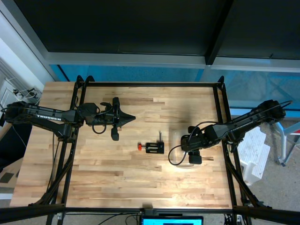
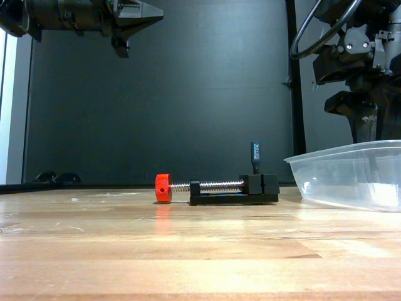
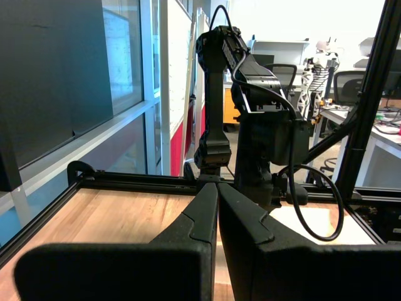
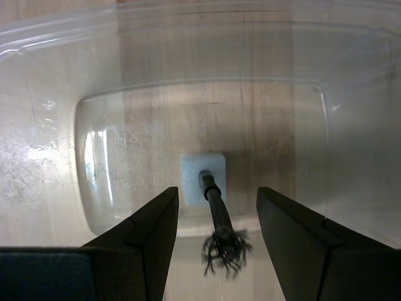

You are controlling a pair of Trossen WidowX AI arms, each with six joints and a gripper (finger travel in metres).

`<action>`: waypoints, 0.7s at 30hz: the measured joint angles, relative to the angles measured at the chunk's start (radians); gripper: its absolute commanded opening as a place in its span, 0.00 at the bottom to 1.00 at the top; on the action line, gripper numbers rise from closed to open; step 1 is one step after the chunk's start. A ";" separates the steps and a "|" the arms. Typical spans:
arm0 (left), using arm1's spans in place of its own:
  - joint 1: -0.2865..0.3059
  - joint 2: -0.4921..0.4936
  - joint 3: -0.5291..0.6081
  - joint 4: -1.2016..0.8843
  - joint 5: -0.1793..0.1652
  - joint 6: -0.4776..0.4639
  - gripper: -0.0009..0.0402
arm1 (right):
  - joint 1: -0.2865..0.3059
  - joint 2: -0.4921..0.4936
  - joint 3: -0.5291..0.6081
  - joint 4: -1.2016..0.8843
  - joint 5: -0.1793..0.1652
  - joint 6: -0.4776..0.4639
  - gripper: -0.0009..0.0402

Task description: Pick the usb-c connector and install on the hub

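Note:
The usb-c connector (image 4: 215, 205), a short dark piece with a frayed wire end, lies across a small white square (image 4: 194, 167) on the floor of the clear tray (image 4: 56, 37). My right gripper (image 4: 217, 193) hangs open straight above it, one finger on each side. The hub (image 1: 154, 148) is a black block with a red-orange knob (image 1: 139, 146) and rests left of the tray on the table. A thin dark pin (image 2: 255, 154) stands upright on the hub (image 2: 233, 188). My left gripper (image 1: 131, 117) is shut and held high at the back left, far from both.
The clear tray (image 1: 171, 151) stands right of the hub, its wall (image 2: 351, 170) close to the hub's end. The right arm (image 2: 366, 94) reaches down over it. A black frame (image 1: 150, 85) runs around the table's edges.

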 measured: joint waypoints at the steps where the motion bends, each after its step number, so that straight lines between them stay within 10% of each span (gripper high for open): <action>1: 0.000 0.000 0.000 0.000 0.000 0.000 0.02 | 0.000 0.005 -0.001 0.005 0.000 0.000 0.44; 21: 0.000 0.000 0.000 0.000 0.000 0.000 0.02 | 0.005 0.028 -0.064 0.105 0.000 0.000 0.36</action>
